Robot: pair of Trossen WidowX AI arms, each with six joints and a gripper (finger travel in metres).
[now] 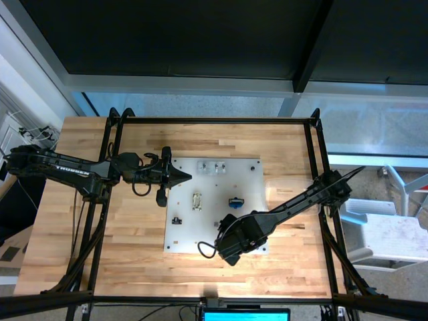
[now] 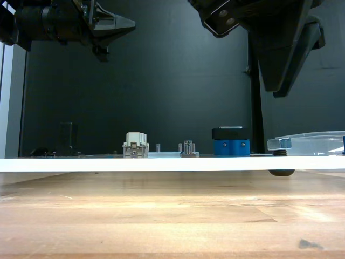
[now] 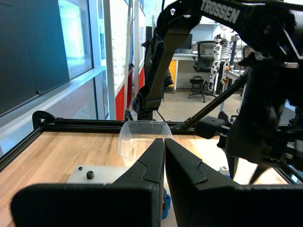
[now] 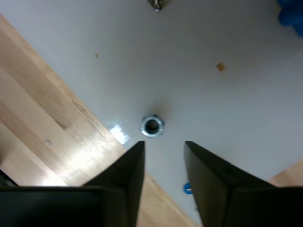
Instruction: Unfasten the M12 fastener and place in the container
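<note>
M12 fastener (image 4: 152,126): found on its stud (image 2: 280,153) near the near right edge of the white board (image 1: 190,234), seated atop the black ribs and not inside the container (image 3: 135,139). Right gripper (image 4: 163,146): hung straight above the nut, fingers spread, nothing clamped between them. Left gripper (image 1: 182,177): parked over the board's far left edge, fingers pressed together on nothing. Judged to be the unfastening step, between turns, with ribs showing under the nut and so perhaps some thread left to run. Called for next, on that reading: lowering around the nut's flats, closing, then twisting again, or lifting if free. Container: stood past the board's right edge, looked empty in the left wrist view.
</note>
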